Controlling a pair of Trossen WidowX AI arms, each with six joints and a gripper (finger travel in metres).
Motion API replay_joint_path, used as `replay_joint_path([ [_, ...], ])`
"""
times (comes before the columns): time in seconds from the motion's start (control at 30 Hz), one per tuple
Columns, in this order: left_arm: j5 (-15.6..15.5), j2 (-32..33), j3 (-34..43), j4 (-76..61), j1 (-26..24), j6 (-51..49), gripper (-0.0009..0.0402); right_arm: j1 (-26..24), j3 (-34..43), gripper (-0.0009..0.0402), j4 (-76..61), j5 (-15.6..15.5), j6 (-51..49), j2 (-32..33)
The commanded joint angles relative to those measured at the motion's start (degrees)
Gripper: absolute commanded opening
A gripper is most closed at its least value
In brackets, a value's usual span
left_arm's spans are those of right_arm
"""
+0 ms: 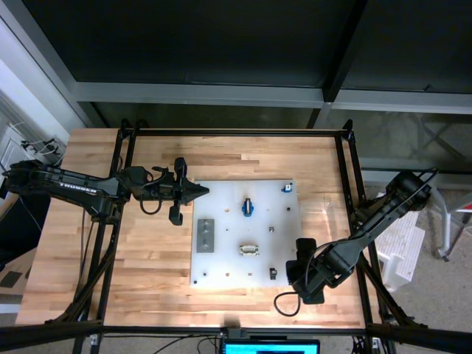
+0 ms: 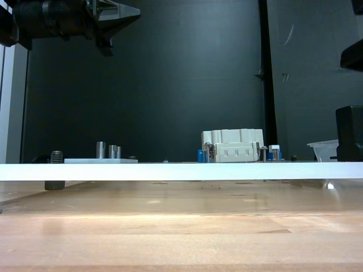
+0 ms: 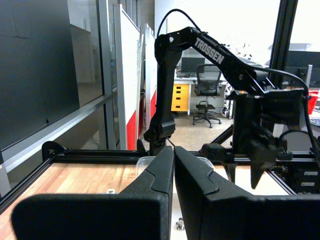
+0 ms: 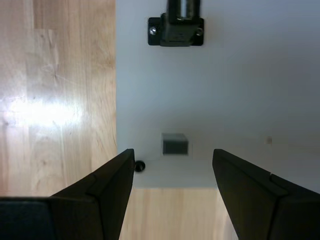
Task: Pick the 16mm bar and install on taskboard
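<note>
A pale wooden bench carries a white taskboard, framed by black rails. Behind it are a dark wall and a grey ledge. The left wrist view looks past the frame into an office with a chair and a yellow cabinet.

On the taskboard sit a grey plate with upright metal pegs, a blue knob, a beige connector and a small black mount. Whether one of the pegs is the 16mm bar I cannot tell; neither tool grips it.

The left tool hangs high above the board's far left corner, pointing right, its fingers clenched together on nothing. The right tool hovers at the board's near right corner, facing down. Its fingers are released and spread, and the black mount and a small grey square show in its view. The board's middle lies open between the two arms.
</note>
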Motion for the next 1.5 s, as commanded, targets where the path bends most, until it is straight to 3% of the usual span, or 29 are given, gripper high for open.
replay_joint_path([
  [0.03, 0.0, 0.0, 0.0, 0.0, 0.0, 0.0, 0.0000, 0.0, 0.1, 0.0226, -1.6, -0.3, 0.0, -2.3],
  [0.23, 0.0, 0.0, 0.0, 0.0, 0.0, 0.0, 0.0000, 0.1, 0.1, 0.0226, -3.7, -0.4, 0.0, -5.0],
  [1.5, 0.0, 0.0, 0.0, 0.0, 0.0, 0.0, 0.0000, 0.1, 0.1, 0.0165, -4.3, -0.4, 0.1, -5.0],
])
